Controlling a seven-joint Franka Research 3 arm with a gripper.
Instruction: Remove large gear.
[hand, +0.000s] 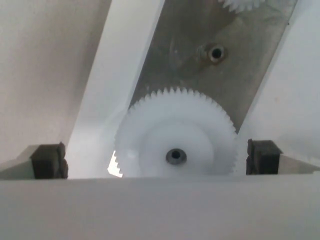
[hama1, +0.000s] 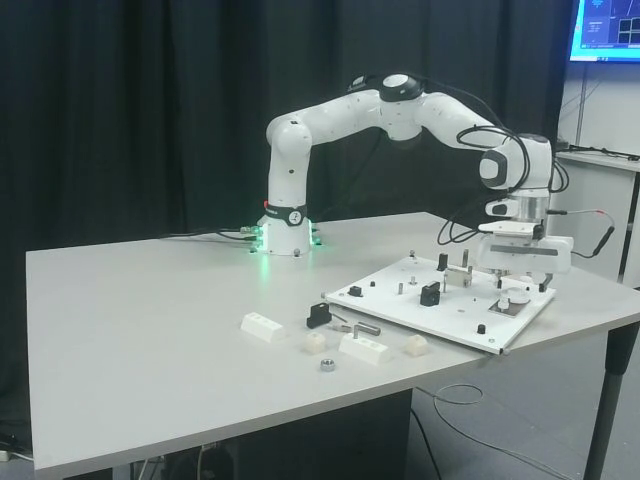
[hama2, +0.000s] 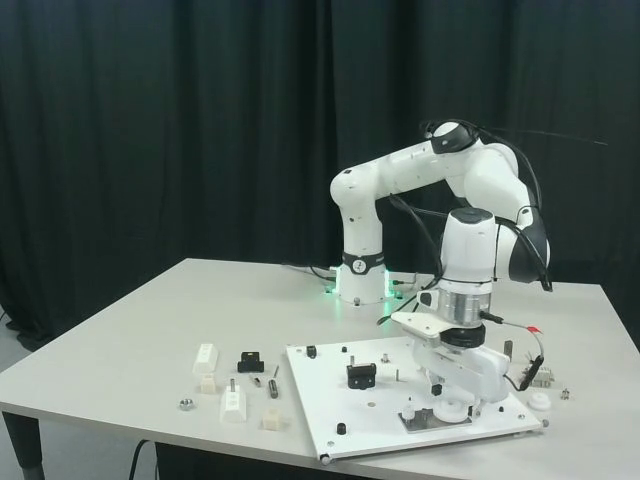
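Observation:
The large white gear (hand: 176, 135) lies flat on a grey metal plate (hand: 200, 75), its centre hole on a pin. My gripper (hand: 155, 159) hangs low over it, open, with one black pad (hand: 48, 161) well off one side of the gear and the other pad (hand: 262, 156) close to its teeth, neither touching. From the first room view the gripper (hama1: 515, 285) is just above the gear (hama1: 516, 301) at the white board's (hama1: 400, 300) right end. The second room view shows the gripper (hama2: 455, 393) over the gear (hama2: 450, 411).
A smaller white gear (hand: 242, 4) sits further along the plate, beyond an open screw hole (hand: 216, 52). The board carries black clips (hama1: 431, 294) and pegs. White blocks (hama1: 262, 325), a black part (hama1: 317, 315) and a nut (hama1: 326, 365) lie on the table left of it.

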